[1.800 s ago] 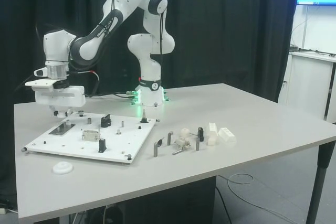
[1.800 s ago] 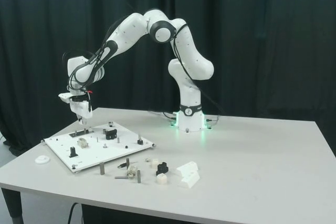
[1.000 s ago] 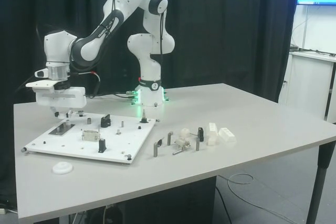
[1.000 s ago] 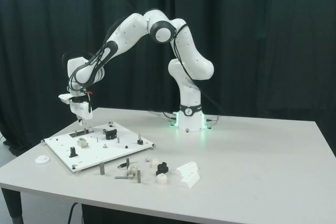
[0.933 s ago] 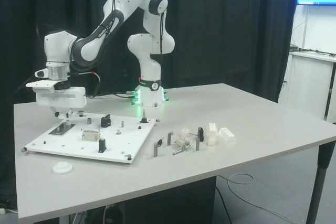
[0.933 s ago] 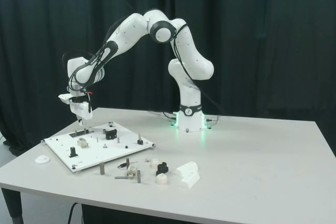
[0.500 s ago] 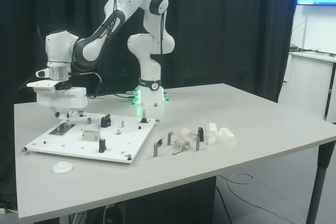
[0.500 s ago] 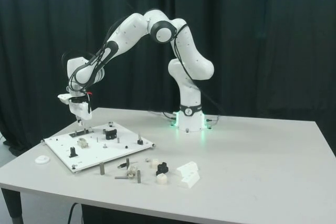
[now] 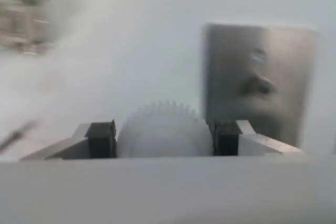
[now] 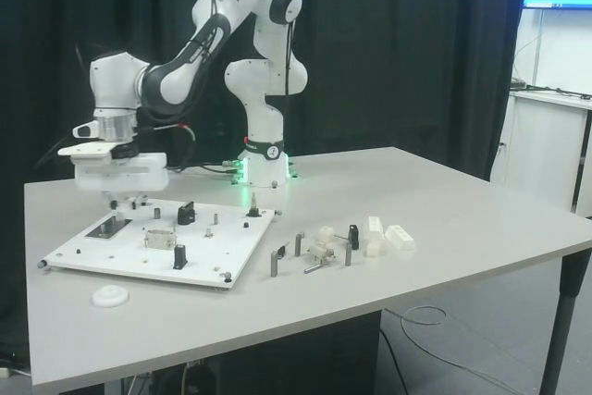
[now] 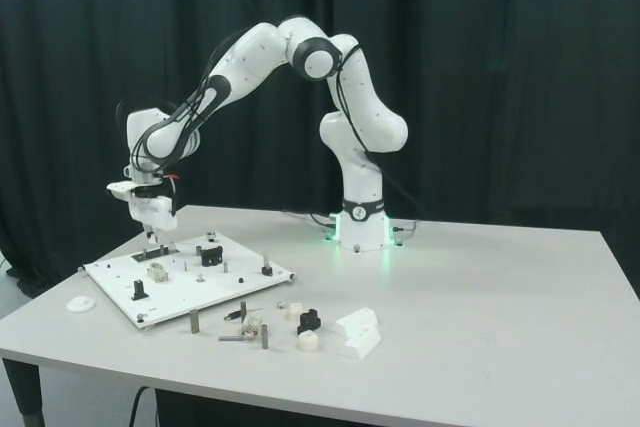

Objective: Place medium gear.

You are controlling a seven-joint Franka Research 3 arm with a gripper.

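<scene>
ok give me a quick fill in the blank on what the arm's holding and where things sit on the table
1. The gripper holds a white toothed ____ between its black pads.
2. The gripper hangs above the white ____ on the grey table, not touching it.
3. A second white gear lies on the table, ____ the assembly board.
4. The light at the arm's base glows ____.

Missing words: gear; assembly board; off; green

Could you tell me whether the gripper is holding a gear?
Yes, the wrist view shows a white toothed gear clamped in the gripper.
</scene>
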